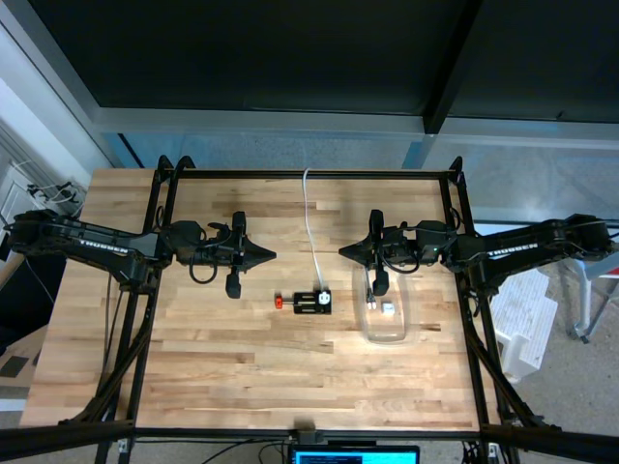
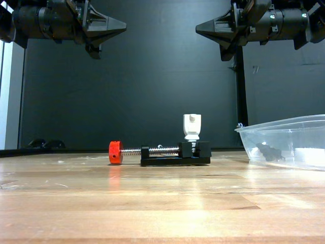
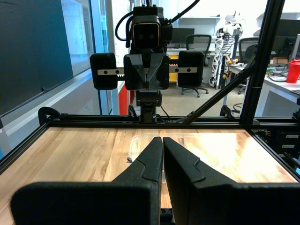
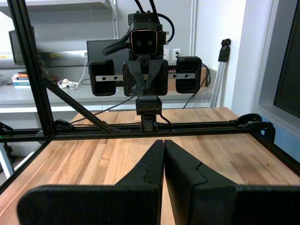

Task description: Remove the power plug from the receptacle and place in the container

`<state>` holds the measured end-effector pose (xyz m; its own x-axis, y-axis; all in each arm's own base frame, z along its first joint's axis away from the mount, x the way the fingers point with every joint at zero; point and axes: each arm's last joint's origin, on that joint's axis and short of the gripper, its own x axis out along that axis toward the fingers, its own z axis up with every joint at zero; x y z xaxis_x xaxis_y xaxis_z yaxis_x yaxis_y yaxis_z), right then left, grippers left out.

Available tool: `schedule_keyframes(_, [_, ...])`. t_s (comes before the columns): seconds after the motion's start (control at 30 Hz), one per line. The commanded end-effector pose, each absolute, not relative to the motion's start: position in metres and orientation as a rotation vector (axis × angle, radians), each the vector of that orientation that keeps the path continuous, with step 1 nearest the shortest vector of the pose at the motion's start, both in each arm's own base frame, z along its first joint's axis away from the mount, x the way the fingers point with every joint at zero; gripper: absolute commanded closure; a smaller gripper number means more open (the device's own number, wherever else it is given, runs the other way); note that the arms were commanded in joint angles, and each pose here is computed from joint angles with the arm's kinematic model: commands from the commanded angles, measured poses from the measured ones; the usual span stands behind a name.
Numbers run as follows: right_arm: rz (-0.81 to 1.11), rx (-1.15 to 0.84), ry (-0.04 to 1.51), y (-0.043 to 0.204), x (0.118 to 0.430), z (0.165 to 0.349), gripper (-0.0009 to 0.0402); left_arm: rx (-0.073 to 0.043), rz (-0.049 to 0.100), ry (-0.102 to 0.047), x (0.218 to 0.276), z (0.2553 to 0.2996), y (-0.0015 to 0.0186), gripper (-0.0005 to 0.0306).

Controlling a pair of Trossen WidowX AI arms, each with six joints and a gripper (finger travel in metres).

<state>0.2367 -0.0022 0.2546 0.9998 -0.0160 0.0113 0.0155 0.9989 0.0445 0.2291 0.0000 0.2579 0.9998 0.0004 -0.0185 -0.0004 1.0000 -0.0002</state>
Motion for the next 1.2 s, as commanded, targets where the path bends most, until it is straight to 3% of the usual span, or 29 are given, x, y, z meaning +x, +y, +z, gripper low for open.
schedule_keyframes(0.03, [-0.016, 0.044, -0.011, -0.0022, 0.2368, 0.2547, 0.0393, 0.0, 0.001, 0.018, 0.2292, 0.258, 0.0001, 0.03])
schedule_keyframes(1.2, [-0.016, 0.044, 0.012, -0.0022, 0.2368, 0.2524, 0.0393, 0.0, 0.001, 0.018, 0.2292, 0.258, 0.0001, 0.03])
